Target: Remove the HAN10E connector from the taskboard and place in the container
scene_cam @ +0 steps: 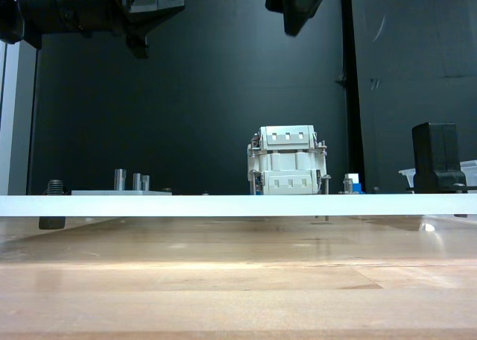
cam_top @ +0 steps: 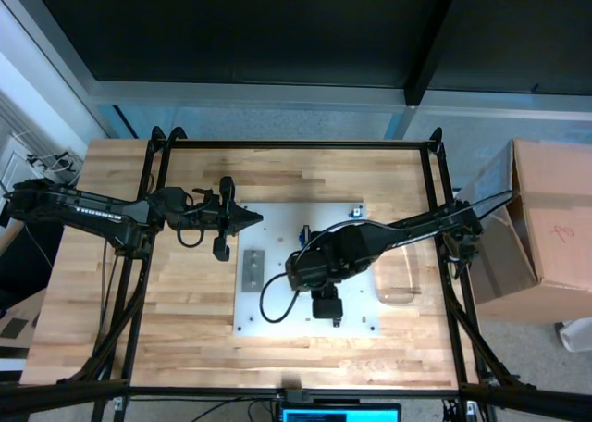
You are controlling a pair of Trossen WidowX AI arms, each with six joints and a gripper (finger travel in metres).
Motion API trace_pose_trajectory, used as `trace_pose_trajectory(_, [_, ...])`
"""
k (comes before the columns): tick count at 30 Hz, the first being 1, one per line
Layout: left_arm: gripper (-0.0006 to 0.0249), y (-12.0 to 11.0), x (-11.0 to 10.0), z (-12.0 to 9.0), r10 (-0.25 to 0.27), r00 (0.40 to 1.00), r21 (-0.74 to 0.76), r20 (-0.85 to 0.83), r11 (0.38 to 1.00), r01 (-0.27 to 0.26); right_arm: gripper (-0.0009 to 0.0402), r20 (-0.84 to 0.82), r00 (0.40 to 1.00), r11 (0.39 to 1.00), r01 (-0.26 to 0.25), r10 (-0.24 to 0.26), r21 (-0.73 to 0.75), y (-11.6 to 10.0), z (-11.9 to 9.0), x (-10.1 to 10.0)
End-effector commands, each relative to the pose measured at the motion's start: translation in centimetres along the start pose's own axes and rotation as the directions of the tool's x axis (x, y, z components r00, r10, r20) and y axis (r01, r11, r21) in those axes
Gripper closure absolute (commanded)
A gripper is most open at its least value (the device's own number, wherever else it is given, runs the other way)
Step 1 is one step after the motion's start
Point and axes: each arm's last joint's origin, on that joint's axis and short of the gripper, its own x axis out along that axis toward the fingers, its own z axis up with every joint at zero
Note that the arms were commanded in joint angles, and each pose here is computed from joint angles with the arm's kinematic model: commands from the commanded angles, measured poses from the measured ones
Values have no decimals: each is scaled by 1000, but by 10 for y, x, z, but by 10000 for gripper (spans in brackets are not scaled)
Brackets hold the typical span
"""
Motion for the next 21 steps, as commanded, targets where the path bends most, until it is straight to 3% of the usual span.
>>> trace_pose_trajectory(1, [243,0,0,0,0,1000,0,0,1000,0,170,-13,1000,1000,4,-4,-2,2,2,8])
trace_pose_trajectory(8, [243,0,0,0,0,1000,0,0,1000,0,128,-23,1000,1000,7,-7,-5,4,6,20])
trace_pose_trajectory(21, [243,0,0,0,0,1000,0,0,1000,0,126,-57,998,1000,15,-15,-11,10,12,46])
